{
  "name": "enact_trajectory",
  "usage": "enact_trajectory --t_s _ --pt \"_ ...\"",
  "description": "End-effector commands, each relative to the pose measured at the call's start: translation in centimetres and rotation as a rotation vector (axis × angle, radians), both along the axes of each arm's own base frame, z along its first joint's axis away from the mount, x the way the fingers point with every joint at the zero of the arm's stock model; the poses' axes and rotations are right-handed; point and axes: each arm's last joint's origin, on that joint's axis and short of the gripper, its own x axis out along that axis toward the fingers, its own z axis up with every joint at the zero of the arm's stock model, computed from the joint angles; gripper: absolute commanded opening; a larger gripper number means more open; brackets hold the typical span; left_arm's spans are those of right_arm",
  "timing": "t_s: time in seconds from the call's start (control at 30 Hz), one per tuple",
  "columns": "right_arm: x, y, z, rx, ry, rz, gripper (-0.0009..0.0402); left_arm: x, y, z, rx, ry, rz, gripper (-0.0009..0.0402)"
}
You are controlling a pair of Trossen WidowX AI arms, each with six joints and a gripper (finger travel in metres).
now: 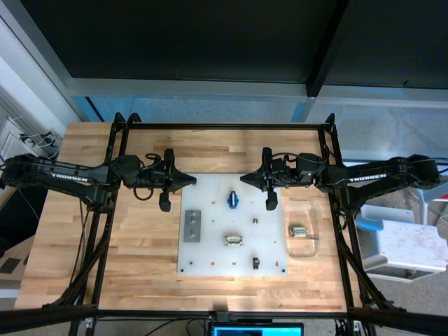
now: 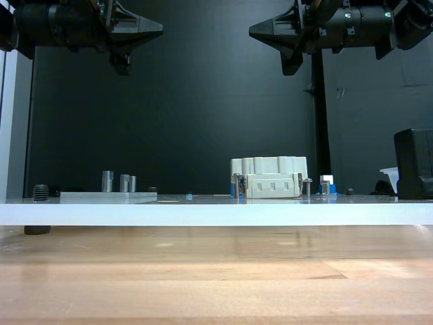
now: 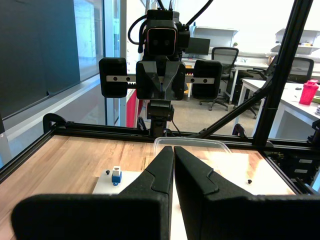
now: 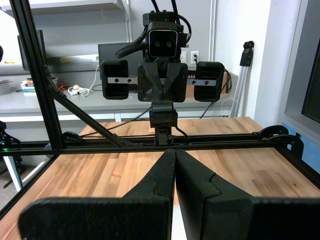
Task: Pick the HAN10E connector and install in the HAN10E hub
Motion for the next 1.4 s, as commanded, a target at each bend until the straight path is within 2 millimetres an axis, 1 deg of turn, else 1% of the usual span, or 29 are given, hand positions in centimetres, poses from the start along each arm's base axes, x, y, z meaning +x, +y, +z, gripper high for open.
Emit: enact_trajectory --t_s 0.03,0.67,0.77,0.87,1.03,1.2,1.4 --pt "-0.1 -0.6 0.8 -0.016 -0.084 -0.046 0.0 0.0 0.0 0.0 0.0 -0.001 0.001 0.0" --pt "0.0 -0.6 0.6 -0.014 -0.067 -0.046 0.0 0.0 0.0 0.0 0.0 -0.001 0.001 0.0" --pt "0.0 -0.6 0.5 0.044 -0.048 -0.041 0.0 0.0 0.0 0.0 0.0 0.0 0.001 0.0" --pt "0.3 -0.6 0.4 0.064 0.046 -0.039 0.0 0.0 0.0 0.0 0.0 -0.001 0.001 0.0" --pt "0.6 0.0 1.1 0.073 0.25 -0.023 0.0 0.0 0.0 0.0 0.0 -0.001 0.0 0.0" --pt "0.4 1.2 2.3 0.064 0.439 0.005 0.0 0.0 0.0 0.0 0.0 0.0 0.001 0.0" --pt "-0.4 3.3 4.0 0.022 0.592 -0.005 0.0 0.0 0.0 0.0 0.0 0.0 0.001 0.0"
